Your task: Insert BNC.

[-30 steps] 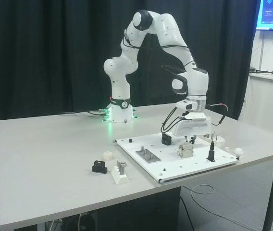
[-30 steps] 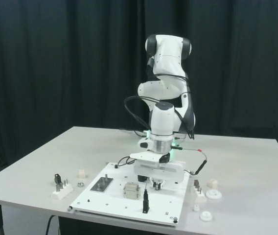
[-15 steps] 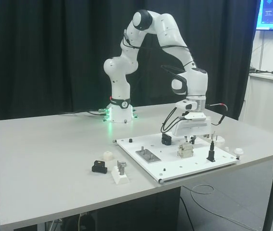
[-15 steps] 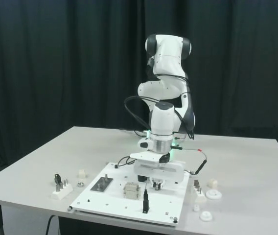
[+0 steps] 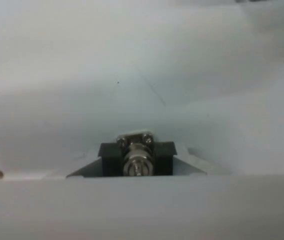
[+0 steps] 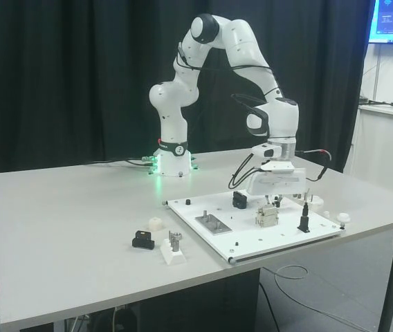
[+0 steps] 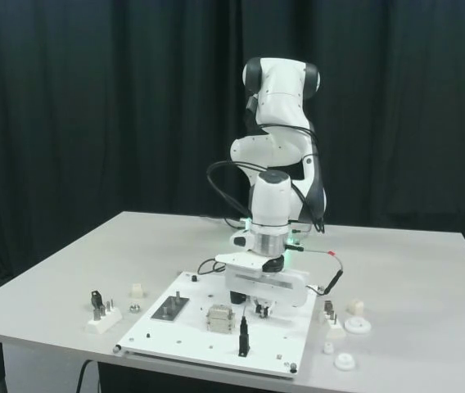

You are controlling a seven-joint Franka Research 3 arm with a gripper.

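In the wrist view a small metal BNC connector (image 5: 138,160) sits in a black mount (image 5: 111,159) on the white board (image 5: 132,90), directly under the camera. A pale blurred band hides everything nearer than it. The room views show my gripper (image 6: 277,201) (image 7: 261,309) pointing straight down, low over the back part of the white assembly board (image 6: 252,232) (image 7: 208,337). It hangs just behind a grey metal block (image 6: 267,216) (image 7: 218,318). Whether anything is held in the gripper is hidden.
On the board stand an upright black plug (image 6: 305,216) (image 7: 243,337), a black block (image 6: 239,200) and a flat metal plate (image 6: 212,223) (image 7: 169,308). Beside the board lie a black part (image 6: 141,240), a white holder with metal pins (image 6: 174,250) (image 7: 100,313) and white gears (image 7: 355,326).
The hand has shifted a little sideways over the board, toward the arm's base side in the first room view. Nothing on the board has moved.
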